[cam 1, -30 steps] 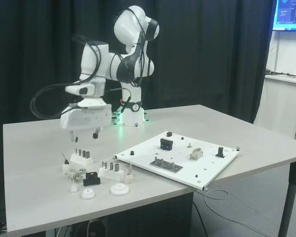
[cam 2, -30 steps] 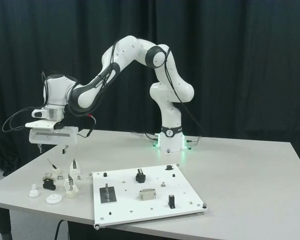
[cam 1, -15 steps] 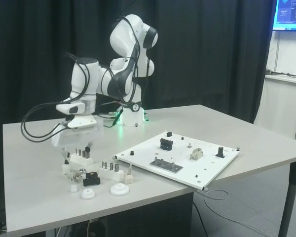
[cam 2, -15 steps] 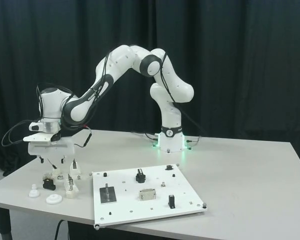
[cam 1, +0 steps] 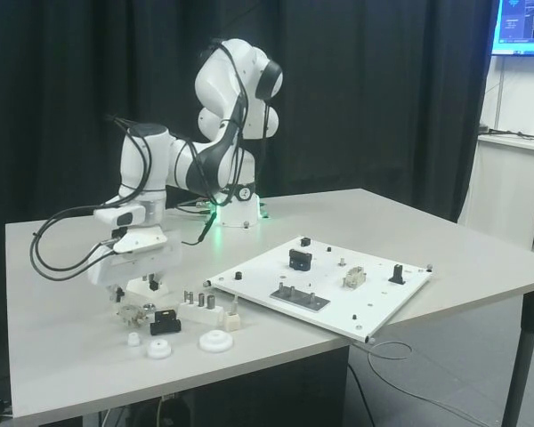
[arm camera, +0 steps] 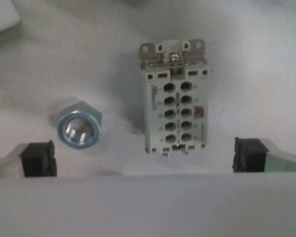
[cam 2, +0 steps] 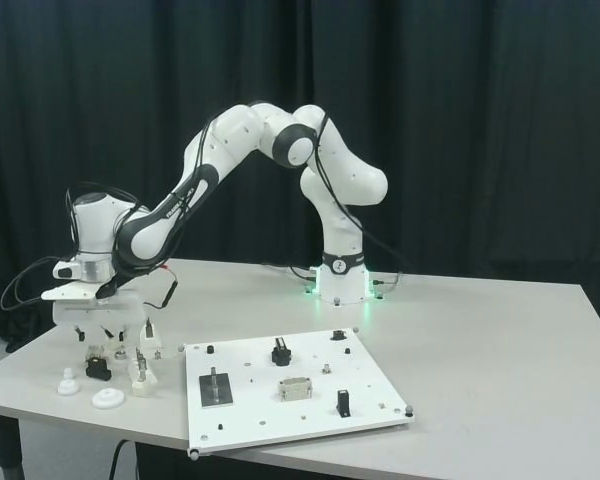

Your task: Pick waterproof.

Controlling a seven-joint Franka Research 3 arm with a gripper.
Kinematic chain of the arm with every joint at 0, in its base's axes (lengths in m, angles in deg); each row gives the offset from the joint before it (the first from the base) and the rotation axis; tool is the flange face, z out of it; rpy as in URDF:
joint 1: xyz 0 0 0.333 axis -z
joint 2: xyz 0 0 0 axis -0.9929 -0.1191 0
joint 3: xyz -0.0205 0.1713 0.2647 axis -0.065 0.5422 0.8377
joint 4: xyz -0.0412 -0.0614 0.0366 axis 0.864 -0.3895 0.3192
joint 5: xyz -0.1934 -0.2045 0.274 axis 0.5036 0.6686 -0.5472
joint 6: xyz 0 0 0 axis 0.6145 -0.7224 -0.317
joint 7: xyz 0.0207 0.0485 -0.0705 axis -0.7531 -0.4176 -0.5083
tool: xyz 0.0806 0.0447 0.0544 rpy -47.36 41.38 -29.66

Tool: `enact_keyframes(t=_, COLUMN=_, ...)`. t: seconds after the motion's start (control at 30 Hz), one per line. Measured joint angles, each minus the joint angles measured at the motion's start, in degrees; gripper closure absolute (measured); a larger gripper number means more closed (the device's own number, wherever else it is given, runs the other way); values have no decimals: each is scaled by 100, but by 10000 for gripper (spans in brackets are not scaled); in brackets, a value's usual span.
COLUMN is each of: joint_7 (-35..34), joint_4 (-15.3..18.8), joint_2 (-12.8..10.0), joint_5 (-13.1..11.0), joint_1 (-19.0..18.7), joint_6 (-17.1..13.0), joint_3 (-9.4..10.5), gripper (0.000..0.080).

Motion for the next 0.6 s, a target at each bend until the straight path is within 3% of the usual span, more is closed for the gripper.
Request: enact_keyframes(t=0.6, joint_7=46, joint_4=-524, joint_2=-388, joint_5=-193, joint_1=220, joint_6=191, joint_3=73, gripper=3)
